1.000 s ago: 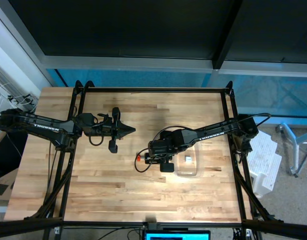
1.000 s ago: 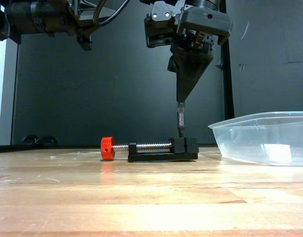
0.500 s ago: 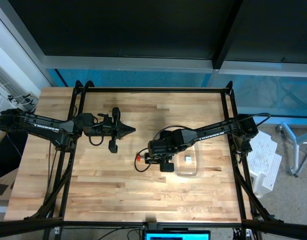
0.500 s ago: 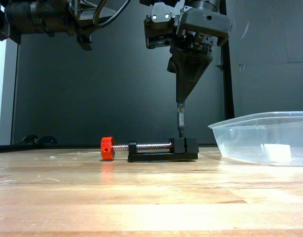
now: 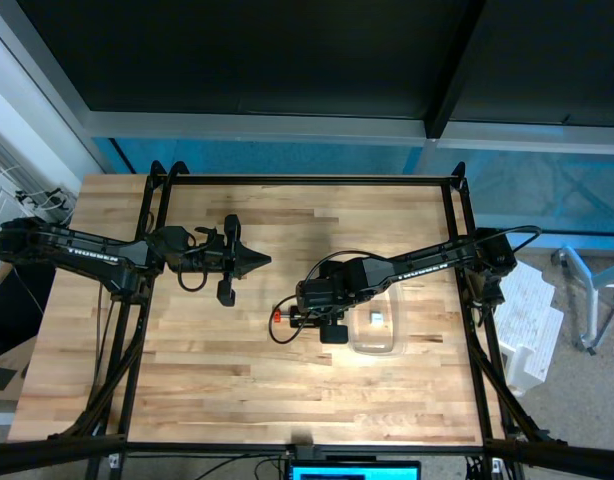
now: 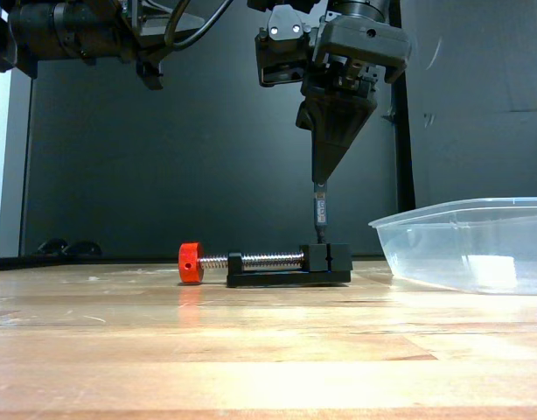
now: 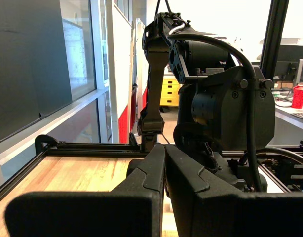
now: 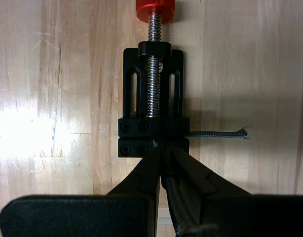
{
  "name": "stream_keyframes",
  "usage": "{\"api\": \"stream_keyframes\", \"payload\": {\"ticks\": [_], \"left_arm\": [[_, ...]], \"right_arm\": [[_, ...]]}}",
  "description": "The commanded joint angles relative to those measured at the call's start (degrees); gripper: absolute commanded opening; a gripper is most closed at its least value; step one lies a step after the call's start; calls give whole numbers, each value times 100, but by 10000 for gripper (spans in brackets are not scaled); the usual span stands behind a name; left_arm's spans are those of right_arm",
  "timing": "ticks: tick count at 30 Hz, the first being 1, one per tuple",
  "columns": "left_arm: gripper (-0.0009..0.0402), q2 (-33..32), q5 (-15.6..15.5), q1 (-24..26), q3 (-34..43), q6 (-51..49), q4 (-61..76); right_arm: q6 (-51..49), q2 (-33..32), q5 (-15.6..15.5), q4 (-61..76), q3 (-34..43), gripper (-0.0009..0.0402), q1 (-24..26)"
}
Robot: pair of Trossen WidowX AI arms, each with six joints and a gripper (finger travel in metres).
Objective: Pick the usb-c connector and install on the hub
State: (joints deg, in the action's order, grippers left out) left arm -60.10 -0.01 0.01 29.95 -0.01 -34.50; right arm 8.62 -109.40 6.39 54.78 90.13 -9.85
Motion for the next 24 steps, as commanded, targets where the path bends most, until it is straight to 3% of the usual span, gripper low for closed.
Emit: {"api": "stream_keyframes", "payload": {"ticks": [1, 24], "left_arm": [[0, -2, 0, 0, 0, 0, -2], [0, 0, -2, 0, 0, 0, -2]], "right_arm": [[0, 0, 4, -20, -44, 0, 0], [4, 0, -55, -328, -332, 0, 0]]}}
